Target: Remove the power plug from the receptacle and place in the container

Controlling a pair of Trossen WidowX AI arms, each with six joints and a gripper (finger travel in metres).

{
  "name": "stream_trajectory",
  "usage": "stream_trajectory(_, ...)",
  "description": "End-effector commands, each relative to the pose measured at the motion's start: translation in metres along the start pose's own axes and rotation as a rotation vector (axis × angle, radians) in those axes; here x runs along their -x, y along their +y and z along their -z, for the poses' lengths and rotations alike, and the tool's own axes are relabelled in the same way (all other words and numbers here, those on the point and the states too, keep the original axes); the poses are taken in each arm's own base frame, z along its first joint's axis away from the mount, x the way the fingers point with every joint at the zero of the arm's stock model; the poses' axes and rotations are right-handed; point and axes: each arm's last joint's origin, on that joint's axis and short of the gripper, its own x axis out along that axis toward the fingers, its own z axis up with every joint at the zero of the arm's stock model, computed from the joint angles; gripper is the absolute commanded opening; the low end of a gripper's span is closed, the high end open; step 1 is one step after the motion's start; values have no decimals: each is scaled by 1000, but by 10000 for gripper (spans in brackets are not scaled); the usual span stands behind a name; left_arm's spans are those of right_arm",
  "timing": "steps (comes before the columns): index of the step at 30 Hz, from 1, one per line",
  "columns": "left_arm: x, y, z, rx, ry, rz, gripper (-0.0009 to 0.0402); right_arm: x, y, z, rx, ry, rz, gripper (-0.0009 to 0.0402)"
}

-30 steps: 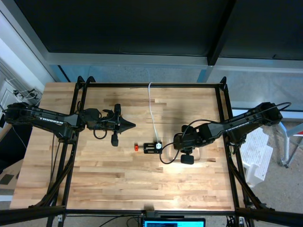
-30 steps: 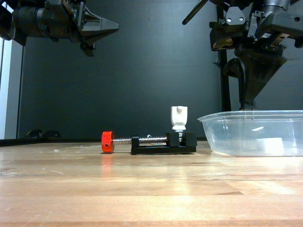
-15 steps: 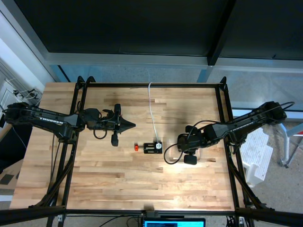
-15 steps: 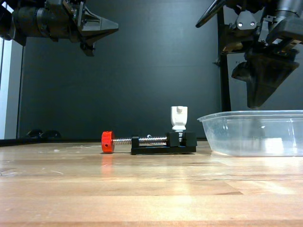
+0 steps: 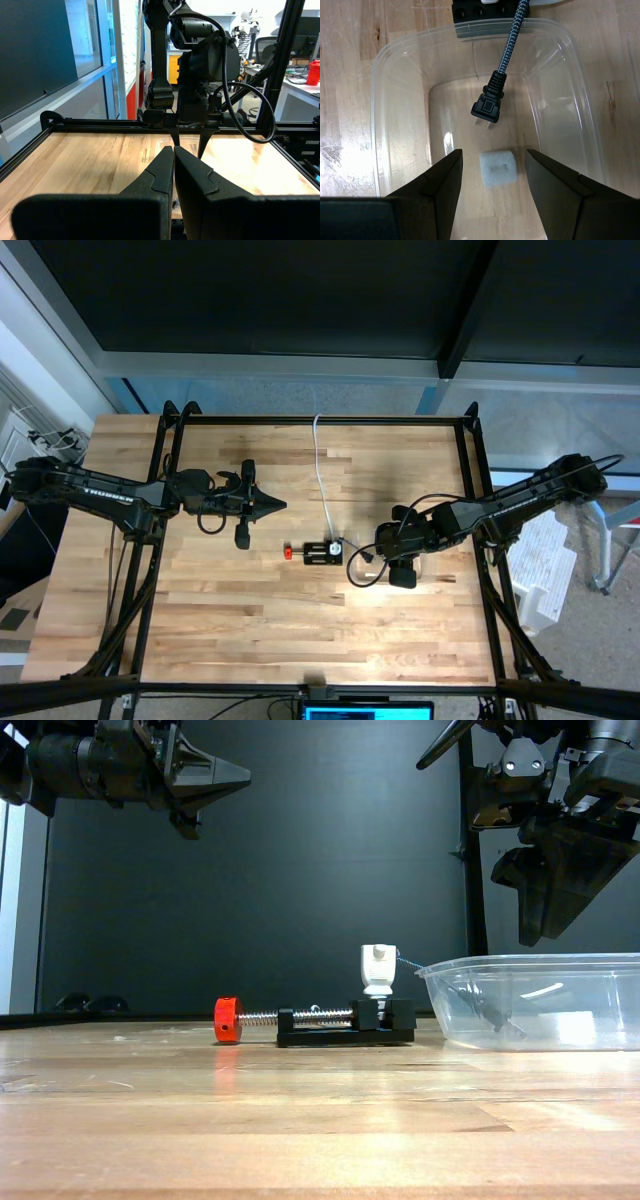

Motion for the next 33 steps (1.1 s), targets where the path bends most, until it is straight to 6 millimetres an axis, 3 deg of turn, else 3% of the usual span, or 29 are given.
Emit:
stream_trajectory(1, 0, 0, 0, 0, -1, 0, 0, 3, 0, -1, 1, -10, -5, 181)
stream_trajectory(9, 0, 0, 0, 0, -1, 0, 0, 32, 0, -17, 13, -170, -35, 156)
stream_trajectory(21, 0, 0, 0, 0, -1, 0, 0, 57, -16, -53, 93, -593, -68, -2)
stream_trajectory(33, 0, 0, 0, 0, 0, 0, 0, 70, -38, -44, 55, -934, -65, -1)
